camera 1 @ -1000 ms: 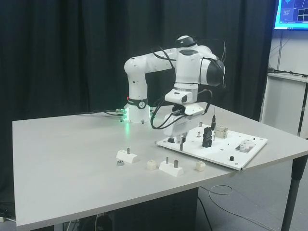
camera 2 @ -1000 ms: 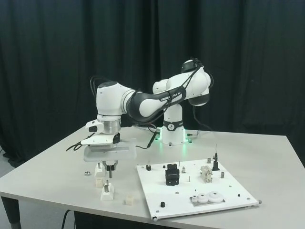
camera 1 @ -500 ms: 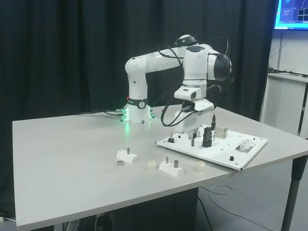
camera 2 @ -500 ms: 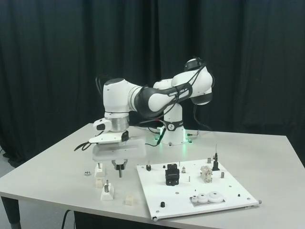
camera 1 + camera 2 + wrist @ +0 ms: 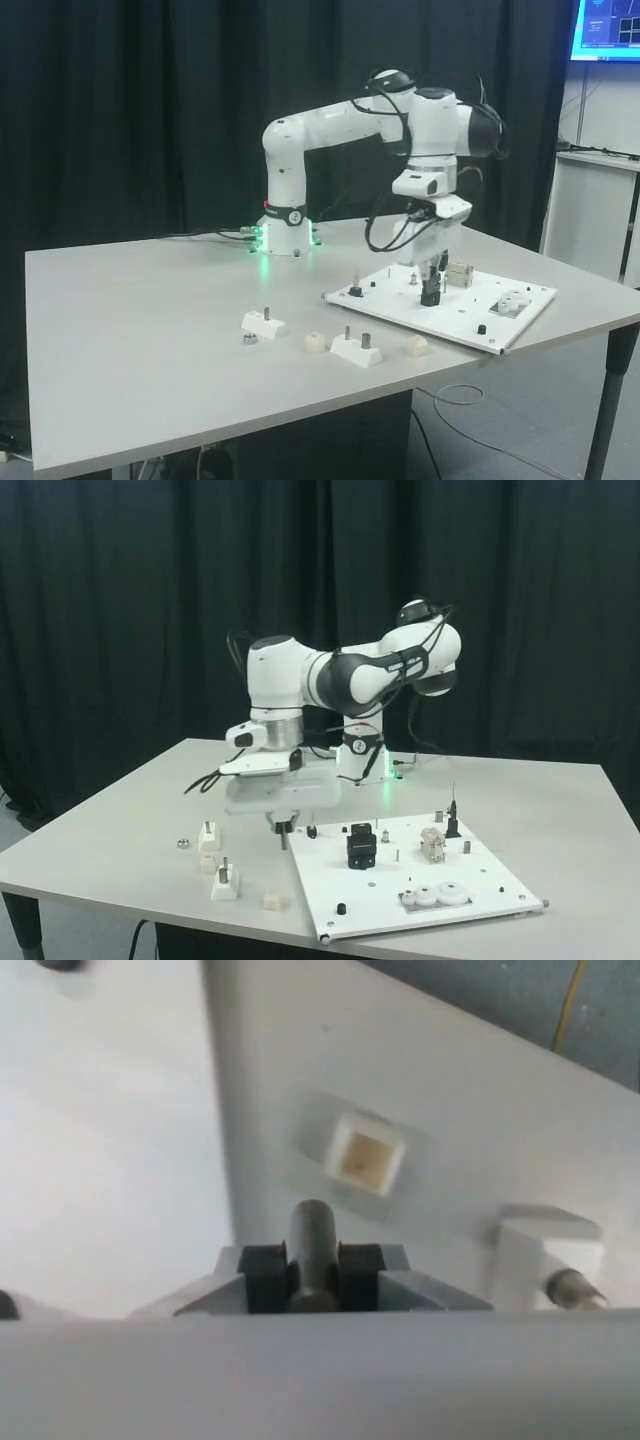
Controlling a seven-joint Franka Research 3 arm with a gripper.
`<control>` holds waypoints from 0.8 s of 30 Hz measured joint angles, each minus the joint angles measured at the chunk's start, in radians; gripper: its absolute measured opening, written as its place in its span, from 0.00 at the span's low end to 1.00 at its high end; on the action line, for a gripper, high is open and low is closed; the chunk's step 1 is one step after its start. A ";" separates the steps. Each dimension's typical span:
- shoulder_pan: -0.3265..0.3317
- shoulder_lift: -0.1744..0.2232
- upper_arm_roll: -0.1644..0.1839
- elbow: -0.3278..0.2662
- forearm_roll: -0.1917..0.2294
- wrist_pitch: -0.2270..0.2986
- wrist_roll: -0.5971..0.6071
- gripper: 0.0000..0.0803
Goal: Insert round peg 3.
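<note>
My gripper (image 5: 312,1278) is shut on a grey round peg (image 5: 312,1235), which stands upright between the black fingers (image 5: 264,1272). In the second room view the gripper (image 5: 284,828) hangs well above the table with the peg (image 5: 283,840) sticking out below it. It is over the edge of the white board (image 5: 330,885) that faces the loose blocks. In the first room view the gripper (image 5: 431,268) is above the board (image 5: 462,326). The wrist view shows the board's edge (image 5: 110,1160) directly below.
On the grey table beside the board lie a small white cube (image 5: 365,1155) and a white holder with a pin (image 5: 545,1260). A second holder (image 5: 262,322), another cube (image 5: 314,342) and a nut (image 5: 249,338) lie further off. The board carries a black block (image 5: 360,846) and white gears (image 5: 435,893).
The arm has swung from above the loose holders across to the board's edge, carrying the peg and rising a little.
</note>
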 joint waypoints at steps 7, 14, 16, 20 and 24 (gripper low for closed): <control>0.046 -0.003 -0.001 0.000 0.000 0.000 0.034 0.13; 0.095 -0.006 -0.002 0.000 -0.001 0.000 0.081 0.13; 0.110 -0.007 -0.003 0.000 -0.001 0.000 0.093 0.13; 0.140 -0.009 -0.004 0.000 -0.001 -0.001 0.124 0.13; 0.173 -0.013 -0.004 0.000 -0.004 -0.002 0.168 0.13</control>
